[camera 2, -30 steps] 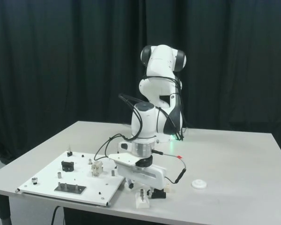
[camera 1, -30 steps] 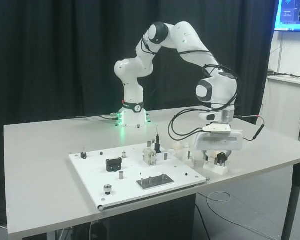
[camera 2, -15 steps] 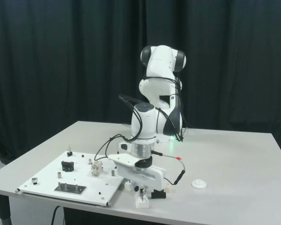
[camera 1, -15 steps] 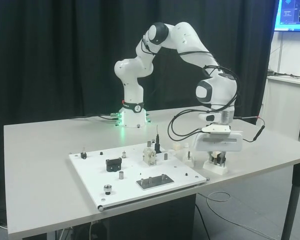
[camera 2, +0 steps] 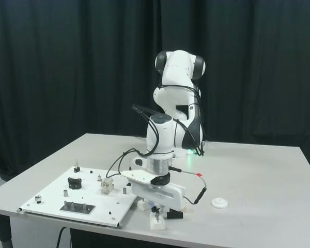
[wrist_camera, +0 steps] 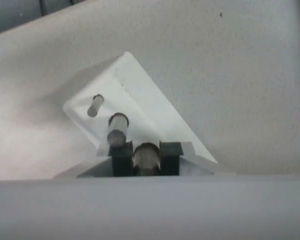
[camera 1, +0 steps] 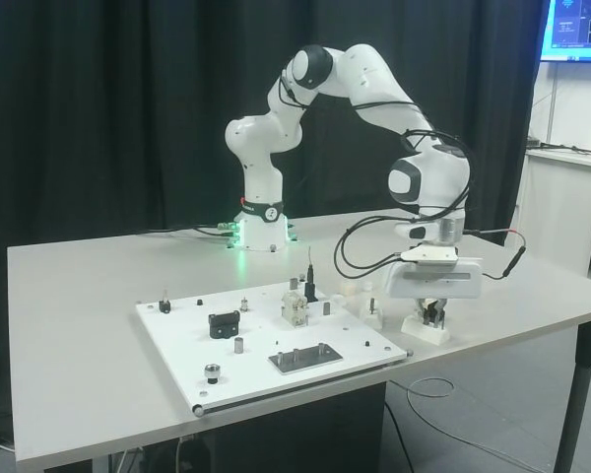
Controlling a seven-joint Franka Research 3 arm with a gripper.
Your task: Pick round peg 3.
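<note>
A white peg holder point(wrist_camera: 145, 100) lies on the grey table near its front edge, also seen as the holder point(camera 1: 426, 330) and the holder point(camera 2: 157, 224). It carries three grey round pegs in a row. My gripper point(wrist_camera: 146, 160) sits low over the holder's end, its black fingers point(wrist_camera: 121, 159) pressed against both sides of the nearest, thickest round peg point(wrist_camera: 146, 151). A middle peg point(wrist_camera: 117, 129) and a thin peg point(wrist_camera: 95, 105) stand free beside it. From the room views the gripper point(camera 1: 433, 312) point(camera 2: 155, 210) hangs just over the holder, hiding the held peg.
A white assembly board point(camera 1: 177, 330) with several small fixtures lies left of the gripper. Another small white holder point(camera 1: 372, 313) stands between board and gripper. A white disc point(camera 2: 219, 203) lies on the table to the side. A black cable point(camera 2: 199, 191) loops from the hand.
The gripper slid sideways from beside the holder to directly over it and now has its fingers against the thick peg.
</note>
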